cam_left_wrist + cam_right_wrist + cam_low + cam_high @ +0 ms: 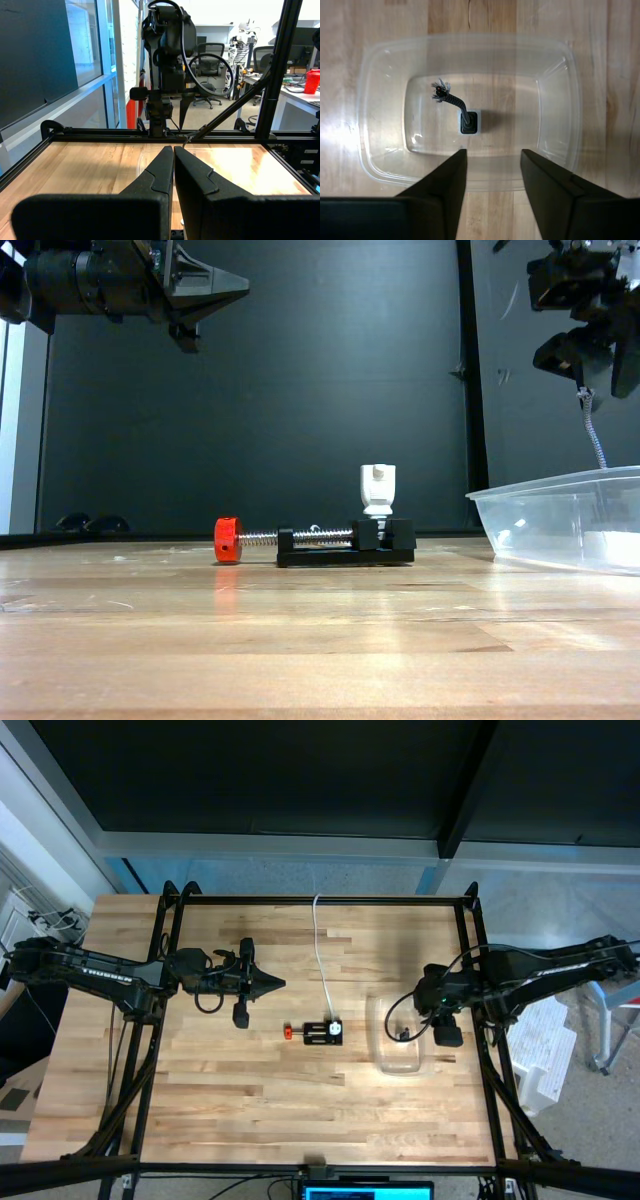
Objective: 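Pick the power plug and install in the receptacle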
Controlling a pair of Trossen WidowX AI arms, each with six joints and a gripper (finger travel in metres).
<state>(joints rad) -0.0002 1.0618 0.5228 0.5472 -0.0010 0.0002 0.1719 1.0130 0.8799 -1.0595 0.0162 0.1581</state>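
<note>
The power plug (469, 123) is a small black block lying on the floor of a clear plastic tray (555, 65), with a short braided cord (452, 101) rising from it to a frayed end. My right gripper (493, 151) hangs open above the tray (385, 1060), its fingers on either side of the plug's line. The cord (593, 430) stands up just under the right gripper (592, 365). The white receptacle (377, 488) stands upright in a black clamp block (345, 545) with a red-orange knob (227, 540). My left gripper (270, 983) is shut on nothing, high and left of the receptacle (335, 1026).
A thin white cable (320, 950) runs from the table's far edge to the receptacle. A black frame (320, 901) borders the wooden table. The clear tray (560, 525) sits right of the clamp. In the left wrist view the right arm (165, 50) faces my shut left gripper (173, 150).
</note>
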